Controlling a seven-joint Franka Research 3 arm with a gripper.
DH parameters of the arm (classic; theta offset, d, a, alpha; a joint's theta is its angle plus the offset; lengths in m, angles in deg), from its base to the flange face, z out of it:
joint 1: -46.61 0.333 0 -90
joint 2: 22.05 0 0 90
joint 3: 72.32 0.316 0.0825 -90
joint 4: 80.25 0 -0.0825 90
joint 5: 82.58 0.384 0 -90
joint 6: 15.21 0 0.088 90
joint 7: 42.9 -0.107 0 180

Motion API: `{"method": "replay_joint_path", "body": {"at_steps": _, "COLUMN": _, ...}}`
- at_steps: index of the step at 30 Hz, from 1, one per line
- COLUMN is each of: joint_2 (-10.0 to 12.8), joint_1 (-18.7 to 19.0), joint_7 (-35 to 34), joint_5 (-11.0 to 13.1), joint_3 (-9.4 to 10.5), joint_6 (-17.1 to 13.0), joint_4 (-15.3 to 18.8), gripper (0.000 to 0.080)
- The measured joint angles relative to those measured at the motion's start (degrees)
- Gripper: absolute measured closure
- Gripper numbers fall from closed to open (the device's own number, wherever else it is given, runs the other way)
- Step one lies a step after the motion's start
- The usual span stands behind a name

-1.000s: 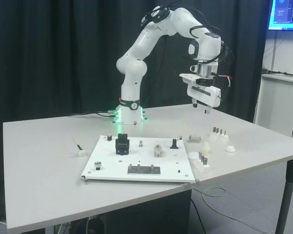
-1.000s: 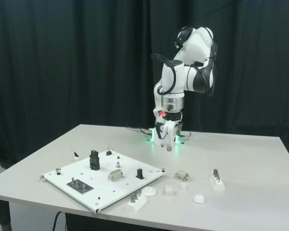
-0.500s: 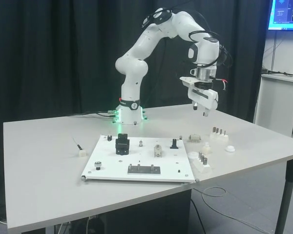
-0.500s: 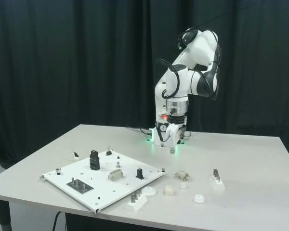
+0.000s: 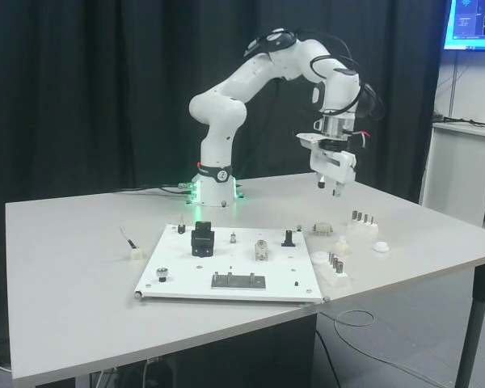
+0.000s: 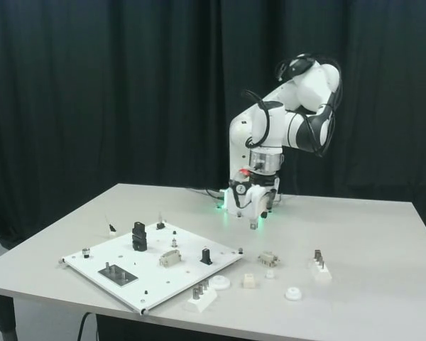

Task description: Pick waterproof.

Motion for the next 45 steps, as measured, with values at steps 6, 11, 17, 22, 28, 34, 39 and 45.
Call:
{"method": "replay_joint_path", "body": {"at_steps": 6, "joint_2": 4.93, "joint_1": 1.00, "joint_7": 2.43, "joint_5": 3.49, "joint_3": -1.33, "joint_6": 3.34, "joint_4": 0.76, "gripper": 0.0003}}
{"method": "replay_joint_path", "body": {"at_steps": 11, "joint_2": 7.00, "joint_1": 1.57, "joint_7": 2.42, "joint_5": 5.13, "joint_3": -1.92, "joint_6": 4.55, "joint_4": 1.54, "gripper": 0.0003}}
{"method": "replay_joint_path", "body": {"at_steps": 17, "joint_2": 7.42, "joint_1": 2.07, "joint_7": 2.16, "joint_5": 6.41, "joint_3": -1.93, "joint_6": 4.79, "joint_4": 2.64, "gripper": 0.0003}}
{"method": "replay_joint_path", "body": {"at_steps": 22, "joint_2": 7.42, "joint_1": 2.57, "joint_7": 1.55, "joint_5": 7.67, "joint_3": -1.88, "joint_6": 4.78, "joint_4": 3.67, "gripper": 0.0003}}
{"method": "replay_joint_path", "body": {"at_steps": 28, "joint_2": 7.62, "joint_1": 3.20, "joint_7": 0.70, "joint_5": 9.47, "joint_3": -1.64, "joint_6": 4.77, "joint_4": 4.59, "gripper": 0.0003}}
{"method": "replay_joint_path", "body": {"at_steps": 34, "joint_2": 8.25, "joint_1": 3.42, "joint_7": 0.61, "joint_5": 11.03, "joint_3": -0.74, "joint_6": 4.77, "joint_4": 4.84, "gripper": 0.0003}}
{"method": "replay_joint_path", "body": {"at_steps": 39, "joint_2": 8.93, "joint_1": 3.50, "joint_7": -0.16, "joint_5": 12.03, "joint_3": 0.29, "joint_6": 4.68, "joint_4": 4.87, "gripper": 0.0003}}
{"method": "replay_joint_path", "body": {"at_steps": 45, "joint_2": 10.01, "joint_1": 3.60, "joint_7": -2.09, "joint_5": 13.66, "joint_3": 1.55, "joint_6": 4.33, "joint_4": 4.87, "gripper": 0.0003}}
